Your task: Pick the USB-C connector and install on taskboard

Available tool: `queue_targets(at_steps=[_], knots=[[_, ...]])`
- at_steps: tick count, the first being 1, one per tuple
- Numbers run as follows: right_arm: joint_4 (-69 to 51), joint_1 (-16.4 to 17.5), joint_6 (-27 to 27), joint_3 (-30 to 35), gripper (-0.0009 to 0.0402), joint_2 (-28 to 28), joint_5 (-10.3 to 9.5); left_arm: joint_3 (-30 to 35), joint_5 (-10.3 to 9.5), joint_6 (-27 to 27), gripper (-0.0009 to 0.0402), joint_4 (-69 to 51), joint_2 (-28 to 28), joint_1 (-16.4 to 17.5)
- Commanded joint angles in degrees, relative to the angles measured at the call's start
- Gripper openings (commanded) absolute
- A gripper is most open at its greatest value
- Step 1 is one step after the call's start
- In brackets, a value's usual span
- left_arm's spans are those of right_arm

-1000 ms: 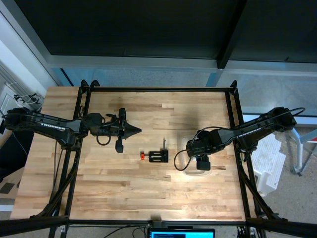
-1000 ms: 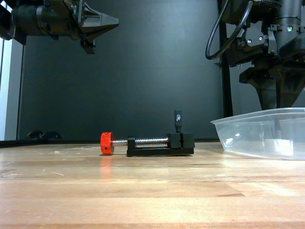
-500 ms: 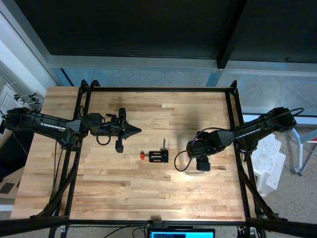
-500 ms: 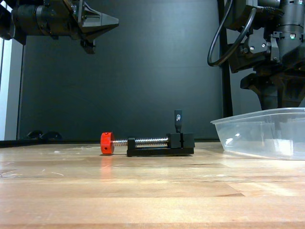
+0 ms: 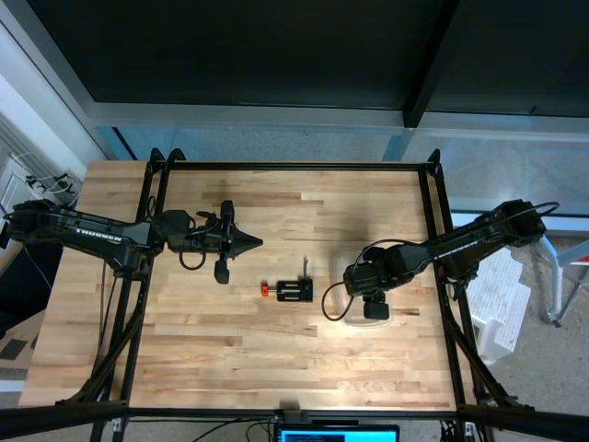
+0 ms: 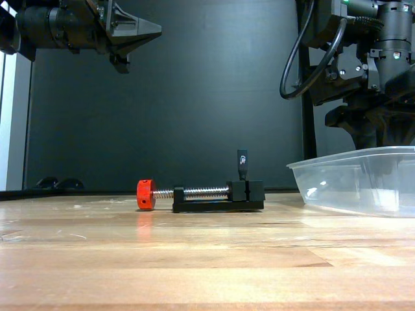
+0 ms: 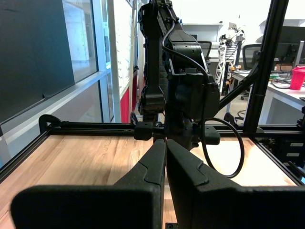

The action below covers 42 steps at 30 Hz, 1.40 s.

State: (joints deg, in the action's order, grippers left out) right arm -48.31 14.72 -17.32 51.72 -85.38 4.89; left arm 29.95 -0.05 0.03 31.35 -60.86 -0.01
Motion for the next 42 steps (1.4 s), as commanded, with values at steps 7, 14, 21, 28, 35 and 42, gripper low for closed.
queue_targets(at_steps=[7,14,21,28,35,42], knots=[[0.13,0.00,-0.17,0.02,0.0100,-0.02,0.02,0.00,0.02,0.00,0.0000,0.02,0.00,0.00],[0.20,0.00,-0.17,0.02,0.0061,-0.02,0.00,0.00,0.02,0.00,0.0000,0.02,0.00,0.02],[0.24,-0.02,-0.11,0.02,0.0011,0.00,-0.15,0.00,0.02,0.00,0.0000,0.02,0.00,0.00],[0.37,-0.07,0.07,0.02,-0.0001,0.00,-0.28,0.00,0.02,0.00,0.0000,0.02,0.00,0.00],[-1.03,-0.11,0.22,1.33,0.0000,0.13,-0.42,0.00,0.02,0.00,0.0000,0.02,0.00,0.02],[-4.94,-0.11,0.20,4.55,0.0000,0.61,-0.44,0.00,0.02,0.00,0.0000,0.02,0.00,0.00]])
